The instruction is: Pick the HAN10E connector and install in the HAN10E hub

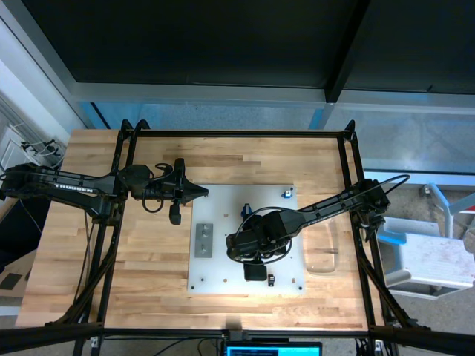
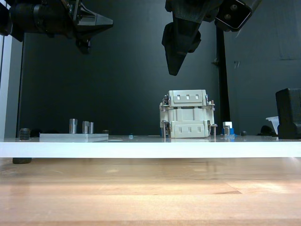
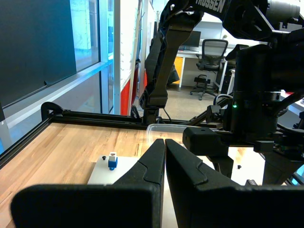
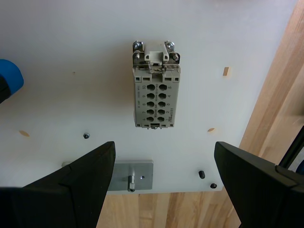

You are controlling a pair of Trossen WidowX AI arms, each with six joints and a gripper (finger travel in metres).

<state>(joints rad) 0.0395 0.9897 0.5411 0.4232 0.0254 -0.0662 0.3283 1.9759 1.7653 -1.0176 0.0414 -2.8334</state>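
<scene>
High view: the right gripper (image 1: 254, 245) hovered over the white plate (image 1: 223, 274), and the left gripper (image 1: 199, 191) hung at the plate's left edge. Low view: the HAN10E connector (image 2: 187, 100) sat stacked squarely on the HAN10E hub (image 2: 188, 128) (apparently mated). Left wrist view: the left fingers were pressed together. Right wrist view: the right fingers were spread wide and empty above the connector. Installation was judged complete, with only retraction left.

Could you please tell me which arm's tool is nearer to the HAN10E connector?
Right. The right tool hangs open directly above the HAN10E connector; the left tool hovers shut, well aside near the white plate's left edge.
</scene>
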